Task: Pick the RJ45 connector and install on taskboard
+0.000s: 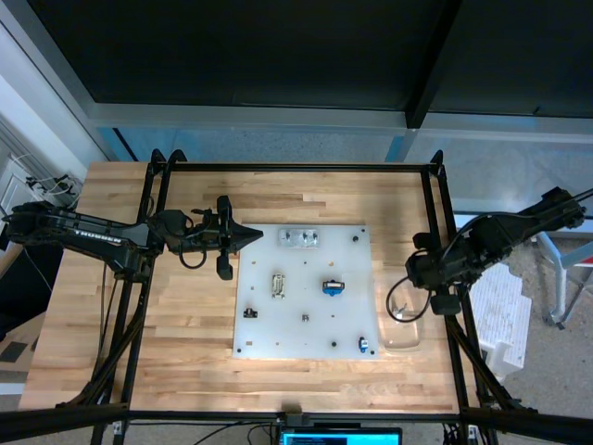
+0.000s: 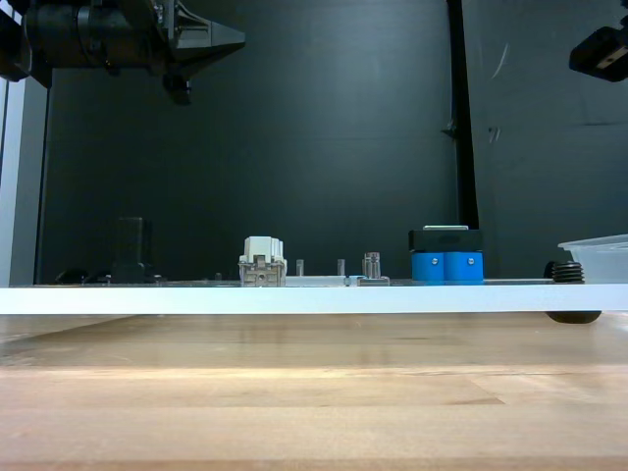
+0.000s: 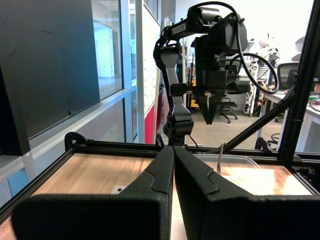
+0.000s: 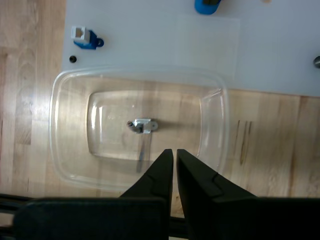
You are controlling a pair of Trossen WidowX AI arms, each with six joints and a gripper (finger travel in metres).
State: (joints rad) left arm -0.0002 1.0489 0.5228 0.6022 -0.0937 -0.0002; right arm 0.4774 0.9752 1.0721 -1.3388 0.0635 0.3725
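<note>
The RJ45 connector [image 4: 143, 125], a tiny pale plug, lies in the middle of a clear plastic tray [image 4: 65, 150]. High above it hangs my right gripper [image 4: 175, 151], shut and empty, fingers pointing down beside the plug. In the high view this right gripper [image 1: 428, 289] hovers over the tray [image 1: 412, 338] at the right edge of the white taskboard [image 1: 306, 320]. My left gripper [image 1: 257, 236] is shut and empty, held high and level over the taskboard's far left corner. From the left wrist view, the left gripper [image 3: 173, 148] faces the right gripper [image 3: 209, 117].
The taskboard carries a blue-and-black block [image 1: 333, 287], a pale grey connector [image 1: 277, 286], a silver fitting [image 1: 300, 238] and a small blue socket [image 4: 85, 37] near the tray. A black frame [image 1: 296, 168] borders the wooden table.
</note>
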